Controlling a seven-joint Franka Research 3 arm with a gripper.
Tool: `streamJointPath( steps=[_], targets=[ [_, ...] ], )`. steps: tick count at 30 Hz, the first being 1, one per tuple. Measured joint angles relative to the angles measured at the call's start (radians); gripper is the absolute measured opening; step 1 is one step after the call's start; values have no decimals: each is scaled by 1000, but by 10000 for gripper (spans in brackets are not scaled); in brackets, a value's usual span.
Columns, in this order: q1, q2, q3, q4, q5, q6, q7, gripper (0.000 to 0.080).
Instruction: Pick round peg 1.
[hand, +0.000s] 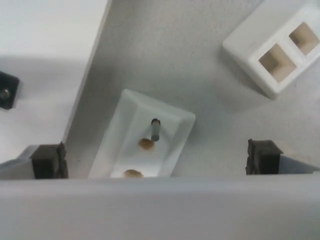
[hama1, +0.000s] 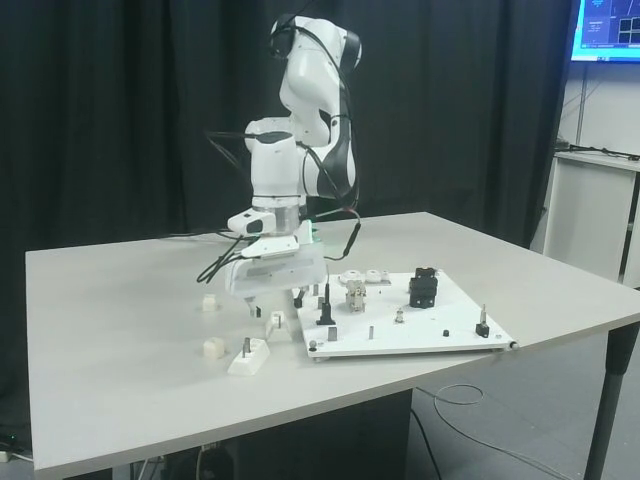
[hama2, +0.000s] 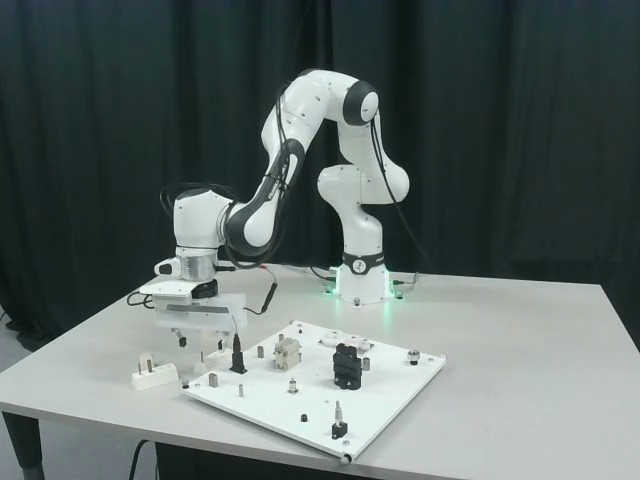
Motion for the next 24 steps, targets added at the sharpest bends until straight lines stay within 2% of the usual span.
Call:
streamJointPath(
  steps=[24],
  targets=[
    [0, 53, 11, 30, 13, 21, -9, 800]
  ],
)
